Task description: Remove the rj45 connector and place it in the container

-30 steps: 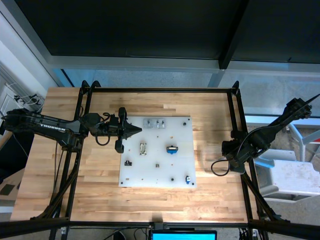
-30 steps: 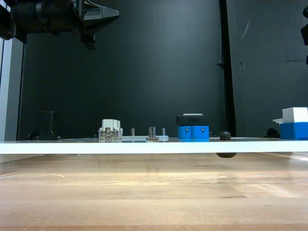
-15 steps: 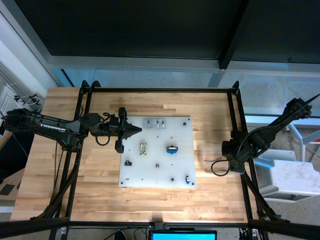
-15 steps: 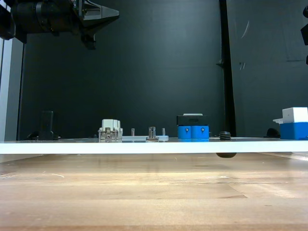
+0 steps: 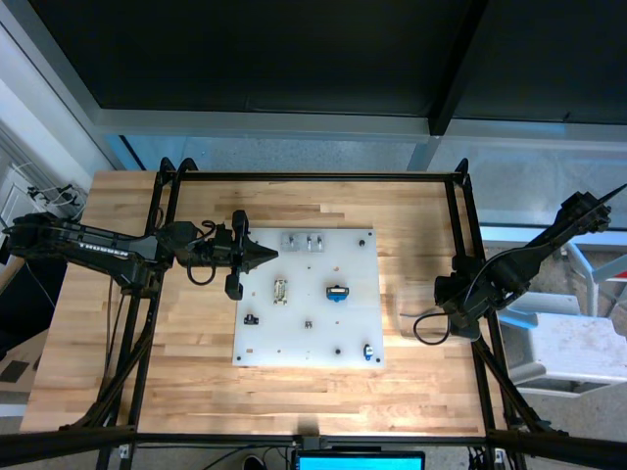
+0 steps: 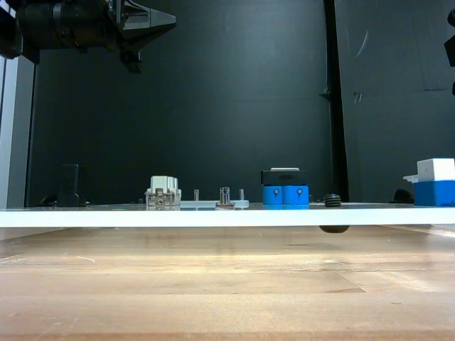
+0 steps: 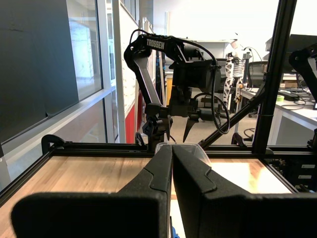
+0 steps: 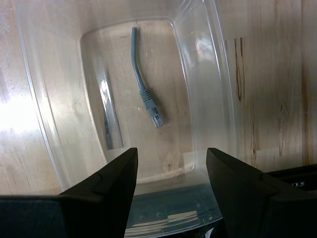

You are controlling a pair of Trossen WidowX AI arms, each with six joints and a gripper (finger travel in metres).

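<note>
Grey rj45 connector (image 8: 156,119), a plug on a short grey cable, is lying flat on the floor of the container (image 8: 221,99), touching neither side wall. The right claw (image 8: 171,154) is hanging above the container with its fingers (image 8: 106,181) spread wide apart, gripping nothing. The container is sitting on the bare wood of the desk (image 8: 277,74).

Left wrist view: the left claw (image 7: 172,153) is pointing level across the desk, fingers pressed together with nothing between them. Opposite, the right arm is pointing its released claw straight down over the container's rim.

High view: the white board (image 5: 294,338) is lying mid-desk. The left claw is hovering over the board's left side, toward its far edge. The right claw is hanging between the board's right edge and the desk's right edge, where the clear container is barely showing. On the board, a beige oblong connector (image 5: 281,291) and a blue-and-black block connector (image 5: 337,293) are sitting side by side but apart. A small blue-tipped part (image 5: 369,351) is standing at the board's near right corner.

Low view: the left claw is hanging high above the board, well apart from everything on it.
</note>
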